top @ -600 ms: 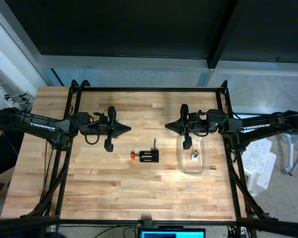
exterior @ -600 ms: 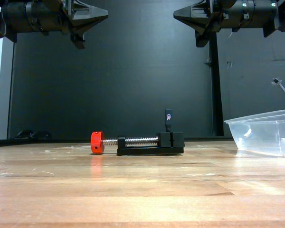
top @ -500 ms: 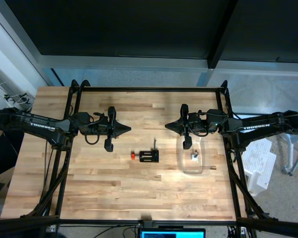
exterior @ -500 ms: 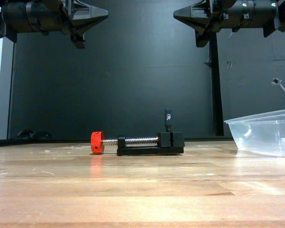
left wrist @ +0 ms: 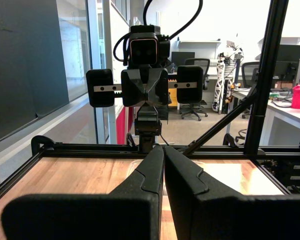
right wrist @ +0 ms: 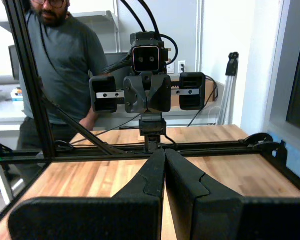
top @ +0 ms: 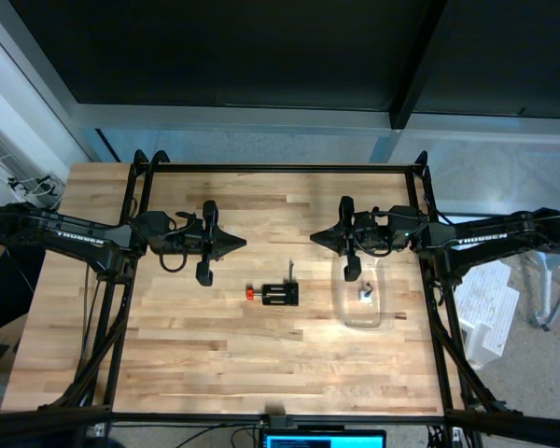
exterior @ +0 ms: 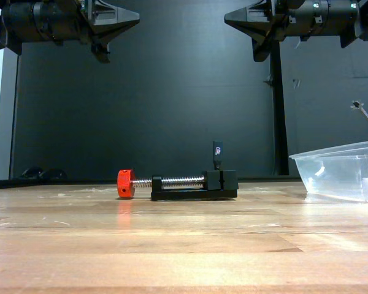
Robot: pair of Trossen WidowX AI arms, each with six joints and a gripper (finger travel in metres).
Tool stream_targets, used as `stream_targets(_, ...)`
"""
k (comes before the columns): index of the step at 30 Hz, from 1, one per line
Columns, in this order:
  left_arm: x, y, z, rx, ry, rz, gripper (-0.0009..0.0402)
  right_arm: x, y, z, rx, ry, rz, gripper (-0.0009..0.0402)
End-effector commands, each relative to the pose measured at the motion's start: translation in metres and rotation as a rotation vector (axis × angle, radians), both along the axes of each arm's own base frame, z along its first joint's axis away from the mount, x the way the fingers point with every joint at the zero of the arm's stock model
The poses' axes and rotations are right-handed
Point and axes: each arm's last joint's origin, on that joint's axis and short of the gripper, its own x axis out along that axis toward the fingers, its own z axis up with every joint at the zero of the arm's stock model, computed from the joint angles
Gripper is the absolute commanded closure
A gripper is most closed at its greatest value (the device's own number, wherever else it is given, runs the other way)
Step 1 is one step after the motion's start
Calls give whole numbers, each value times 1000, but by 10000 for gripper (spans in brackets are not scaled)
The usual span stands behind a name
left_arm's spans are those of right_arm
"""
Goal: Pick the USB-C connector and install on taskboard
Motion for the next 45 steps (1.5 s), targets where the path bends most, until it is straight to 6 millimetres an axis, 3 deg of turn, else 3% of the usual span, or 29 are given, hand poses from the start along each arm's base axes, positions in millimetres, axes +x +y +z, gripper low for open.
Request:
stream_targets(1,0,0,0,0,0,0,393,-2,0,4,-22,74,-9,393)
stream_targets(24,0,0,0,0,0,0,393,-33,5,38,-21,744,25,393)
stream_targets(45,0,0,0,0,0,0,393,-65,27,27,12,1129,85,393)
